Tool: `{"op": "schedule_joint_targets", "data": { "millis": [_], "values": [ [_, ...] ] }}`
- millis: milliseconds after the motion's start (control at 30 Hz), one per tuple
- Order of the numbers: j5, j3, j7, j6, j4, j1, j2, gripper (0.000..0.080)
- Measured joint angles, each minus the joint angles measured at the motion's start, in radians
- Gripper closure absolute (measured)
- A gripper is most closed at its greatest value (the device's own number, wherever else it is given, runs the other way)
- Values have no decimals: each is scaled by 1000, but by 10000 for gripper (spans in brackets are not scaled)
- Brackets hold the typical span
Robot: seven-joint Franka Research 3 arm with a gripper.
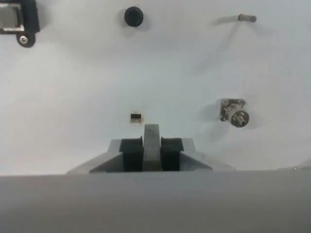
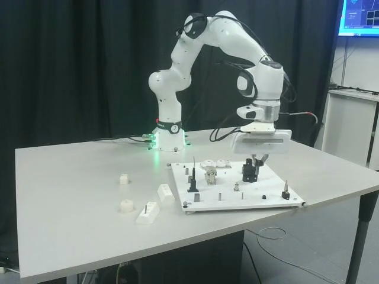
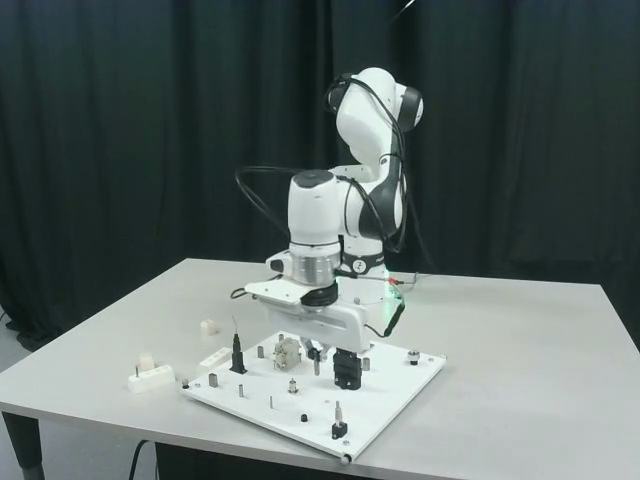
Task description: Insert square peg 2.
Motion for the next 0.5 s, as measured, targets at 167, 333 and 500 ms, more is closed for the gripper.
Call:
{"op": "schedule_joint_targets", "data": {
  "millis": [167,333,500],
  "values": [
    [-11,1,22,39,-32,13,-7,728],
    [-12,1,36,79,-64,22,-15,728],
    [-12,8,46,112,-90,22,-23,728]
  ]
}}
